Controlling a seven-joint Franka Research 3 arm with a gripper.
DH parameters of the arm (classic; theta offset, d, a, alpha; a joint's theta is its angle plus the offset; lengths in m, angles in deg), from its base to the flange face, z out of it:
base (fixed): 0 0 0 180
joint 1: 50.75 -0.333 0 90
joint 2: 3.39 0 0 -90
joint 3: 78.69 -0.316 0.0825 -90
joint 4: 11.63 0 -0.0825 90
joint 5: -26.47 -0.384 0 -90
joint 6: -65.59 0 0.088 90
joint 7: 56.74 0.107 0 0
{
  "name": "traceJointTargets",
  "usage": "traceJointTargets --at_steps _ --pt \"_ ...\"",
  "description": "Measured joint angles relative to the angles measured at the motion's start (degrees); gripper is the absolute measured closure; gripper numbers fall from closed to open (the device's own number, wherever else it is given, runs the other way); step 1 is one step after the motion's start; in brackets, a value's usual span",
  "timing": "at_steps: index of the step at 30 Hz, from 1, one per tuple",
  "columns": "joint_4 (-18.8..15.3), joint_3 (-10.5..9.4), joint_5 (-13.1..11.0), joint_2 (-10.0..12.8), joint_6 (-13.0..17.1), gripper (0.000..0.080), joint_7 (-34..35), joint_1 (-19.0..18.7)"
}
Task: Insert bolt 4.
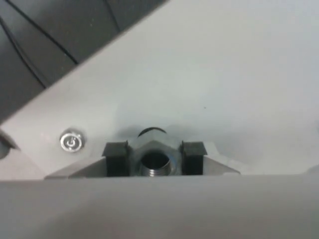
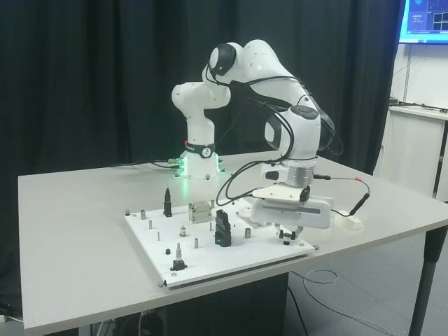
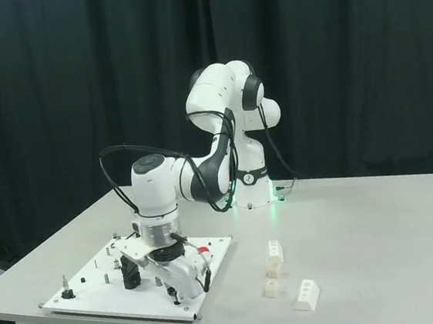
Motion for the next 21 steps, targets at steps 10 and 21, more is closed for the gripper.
traceJointTargets --at_steps 10,21 --pt "0.0 0.01 0.5 0.0 0.2 0.0578 13.5 -0.3" --pt "0.0 -0.01 1.2 0.0 0.3 0.0578 25.2 -0.4"
